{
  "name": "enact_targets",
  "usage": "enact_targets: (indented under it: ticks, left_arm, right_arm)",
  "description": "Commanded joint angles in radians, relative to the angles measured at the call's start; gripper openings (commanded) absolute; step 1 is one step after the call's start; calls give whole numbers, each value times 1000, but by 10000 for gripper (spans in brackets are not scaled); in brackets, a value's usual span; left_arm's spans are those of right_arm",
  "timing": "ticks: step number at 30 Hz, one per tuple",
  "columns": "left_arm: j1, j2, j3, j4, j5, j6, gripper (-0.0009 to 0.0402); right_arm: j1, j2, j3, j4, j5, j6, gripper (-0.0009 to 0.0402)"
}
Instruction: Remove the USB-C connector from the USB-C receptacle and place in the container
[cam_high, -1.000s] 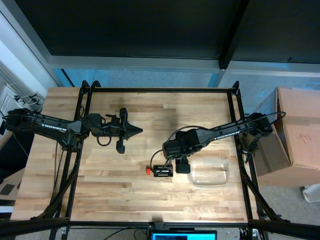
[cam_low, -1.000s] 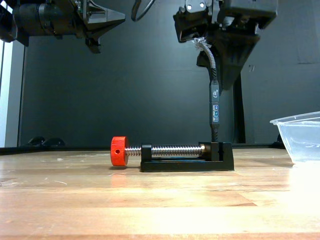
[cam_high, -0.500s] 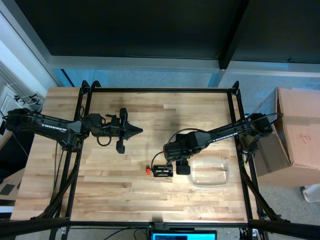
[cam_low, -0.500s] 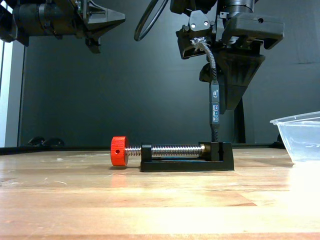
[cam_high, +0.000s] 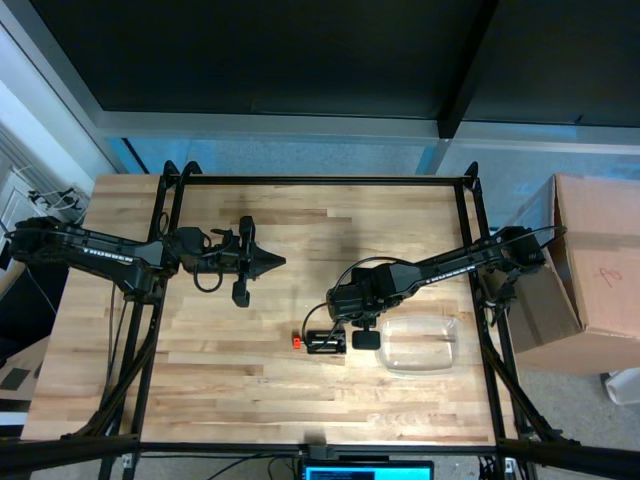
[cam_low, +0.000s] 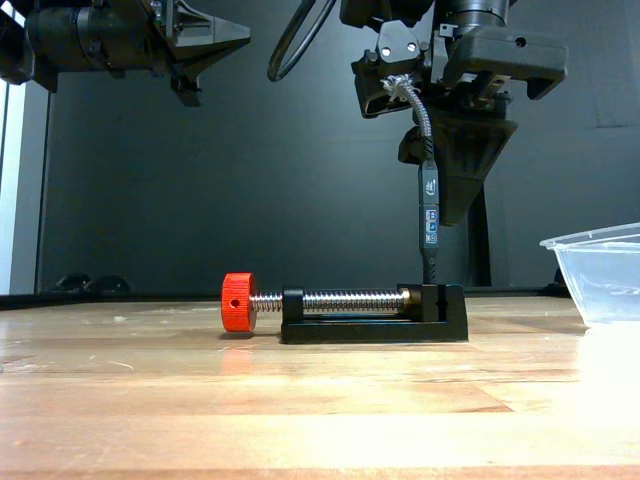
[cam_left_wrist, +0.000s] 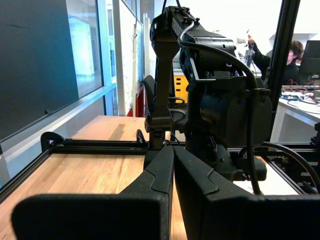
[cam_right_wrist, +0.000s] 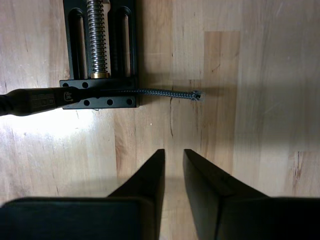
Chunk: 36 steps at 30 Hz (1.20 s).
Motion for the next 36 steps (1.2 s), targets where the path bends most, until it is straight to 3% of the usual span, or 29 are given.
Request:
enact_targets:
  ticks: [1, 16, 24, 36]
  left_arm:
    - [0, 0, 0, 0, 0, 0, 0]
    - [0, 0, 0, 0, 0, 0, 0]
    - [0, 0, 0, 0, 0, 0, 0]
    - [0, 0, 0, 0, 0, 0, 0]
  right_arm:
    - [0, -1, 0, 2, 1, 2, 2]
    - [1, -20, 3, 5, 2, 6, 0]
    - [21, -84, 91, -91, 2, 16, 0]
    - [118, -114, 197, -158, 5, 60, 0]
